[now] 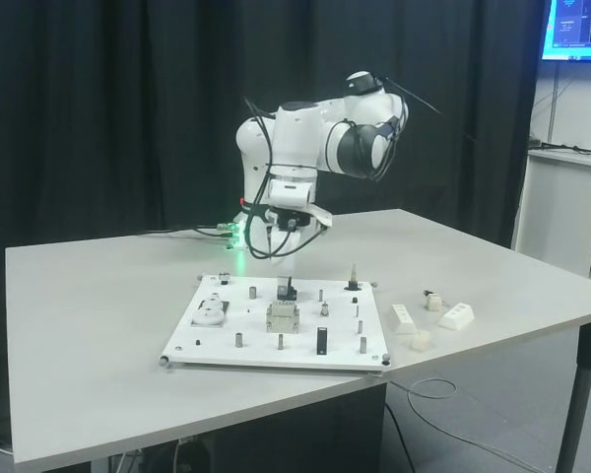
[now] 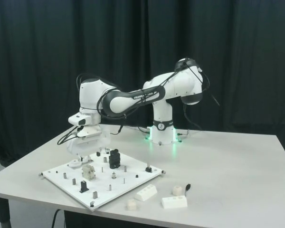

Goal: Remove waterproof.

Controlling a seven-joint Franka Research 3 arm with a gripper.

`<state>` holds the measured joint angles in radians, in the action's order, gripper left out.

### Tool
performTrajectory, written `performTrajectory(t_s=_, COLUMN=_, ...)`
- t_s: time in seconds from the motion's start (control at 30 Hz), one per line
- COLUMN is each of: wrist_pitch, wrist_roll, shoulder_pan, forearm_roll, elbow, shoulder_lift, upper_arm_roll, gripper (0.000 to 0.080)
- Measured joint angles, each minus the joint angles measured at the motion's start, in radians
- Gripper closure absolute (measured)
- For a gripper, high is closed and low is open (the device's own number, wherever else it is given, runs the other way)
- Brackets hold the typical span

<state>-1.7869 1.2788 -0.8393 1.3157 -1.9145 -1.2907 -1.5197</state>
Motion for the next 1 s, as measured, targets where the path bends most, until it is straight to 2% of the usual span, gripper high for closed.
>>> performTrajectory(t_s=0.4, wrist_pitch=0.003, wrist_roll=0.02, shoulder_pan=0.018, forearm_roll=0.028, elbow=0.0, shoulder_lift=-0.01, upper_arm_roll=0.029, gripper=0.0003)
performTrajectory(t_s=0.67, wrist_pitch=-0.02, wrist_roll=0.052, shoulder_pan=0.029, forearm_roll=0.034, elbow=0.001, shoulder_lift=-0.012, upper_arm_roll=0.052, gripper=0.0003)
performTrajectory(t_s=1.0, wrist_pitch=-0.043, wrist_roll=0.055, shoulder_pan=0.039, forearm_roll=0.061, elbow=0.003, shoulder_lift=-0.013, upper_arm_roll=0.077, gripper=0.0003)
